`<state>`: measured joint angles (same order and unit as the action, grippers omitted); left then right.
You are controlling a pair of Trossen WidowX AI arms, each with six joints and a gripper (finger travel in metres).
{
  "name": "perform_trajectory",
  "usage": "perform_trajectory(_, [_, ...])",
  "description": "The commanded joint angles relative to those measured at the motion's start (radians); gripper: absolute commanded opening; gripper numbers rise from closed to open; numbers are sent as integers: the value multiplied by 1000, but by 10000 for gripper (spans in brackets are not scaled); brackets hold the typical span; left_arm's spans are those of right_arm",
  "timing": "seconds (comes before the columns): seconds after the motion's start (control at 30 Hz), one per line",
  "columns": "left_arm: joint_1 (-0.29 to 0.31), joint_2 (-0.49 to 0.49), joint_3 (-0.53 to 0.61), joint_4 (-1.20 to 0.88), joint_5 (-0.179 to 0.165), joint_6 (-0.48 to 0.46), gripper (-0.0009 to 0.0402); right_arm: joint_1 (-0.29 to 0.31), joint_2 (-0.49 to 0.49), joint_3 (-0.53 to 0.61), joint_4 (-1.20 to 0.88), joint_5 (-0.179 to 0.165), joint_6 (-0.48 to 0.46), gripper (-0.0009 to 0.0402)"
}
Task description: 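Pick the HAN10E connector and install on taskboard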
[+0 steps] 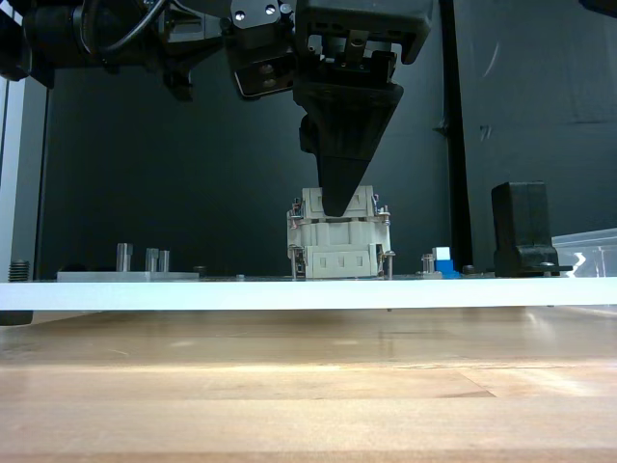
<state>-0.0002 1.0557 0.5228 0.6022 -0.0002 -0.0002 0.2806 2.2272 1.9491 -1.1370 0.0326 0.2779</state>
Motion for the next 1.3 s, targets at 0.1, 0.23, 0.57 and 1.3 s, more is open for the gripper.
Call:
perform_trajectory(0.1, [0,0,0,0,0,0,1,2,-8,-2,-7,-3,1,28])
perform_trajectory(0.23, [0,0,0,0,0,0,1,2,-16,-2,-9,-5,-2,28])
perform_trajectory(0.57, [0,0,0,0,0,0,1,5,-26,-2,-17,-9,-6,151])
perform_trajectory(1.3, [0,0,0,0,0,0,1,10,-114,-2,-47,-6,2,284])
